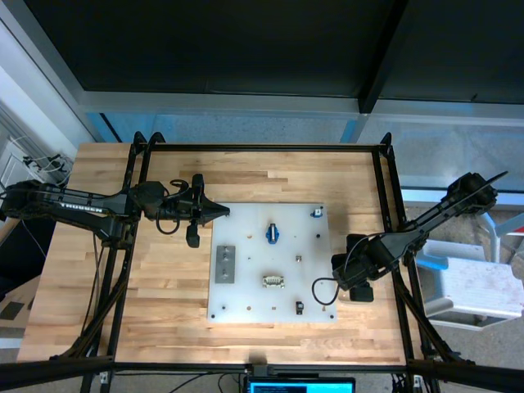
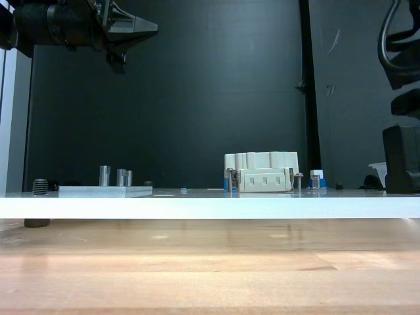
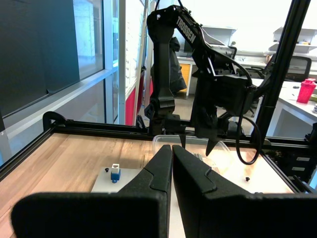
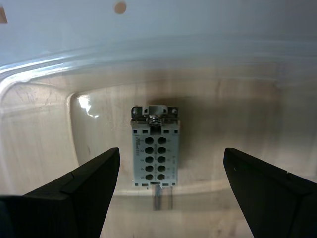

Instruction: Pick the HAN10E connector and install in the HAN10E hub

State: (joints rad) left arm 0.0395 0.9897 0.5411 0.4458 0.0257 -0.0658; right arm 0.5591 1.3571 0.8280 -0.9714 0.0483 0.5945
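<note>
— Scanning tabletop (image 1: 164, 303) and white task board (image 1: 254, 221) first. Finding obstructions?
— Seeing the left gripper (image 1: 221, 212) hovering high above the board's far-left corner, fingers pressed together; the right gripper (image 4: 171, 154) hanging over a clear tray (image 4: 49, 129), fingers spread.
— Going smaller?
— Spotting a grey metal block (image 1: 225, 264) and the HAN10E hub (image 1: 273, 282) standing apart on the board; the HAN10E connector (image 4: 154, 148) lying in the tray between the spread fingers, untouched.

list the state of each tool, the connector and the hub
left tool, shut and empty, held high at the left edge of the board
right tool, open, above the HAN10E connector
HAN10E connector, loose in the clear tray, ungripped
HAN10E hub, on the board, no connector in it
</note>
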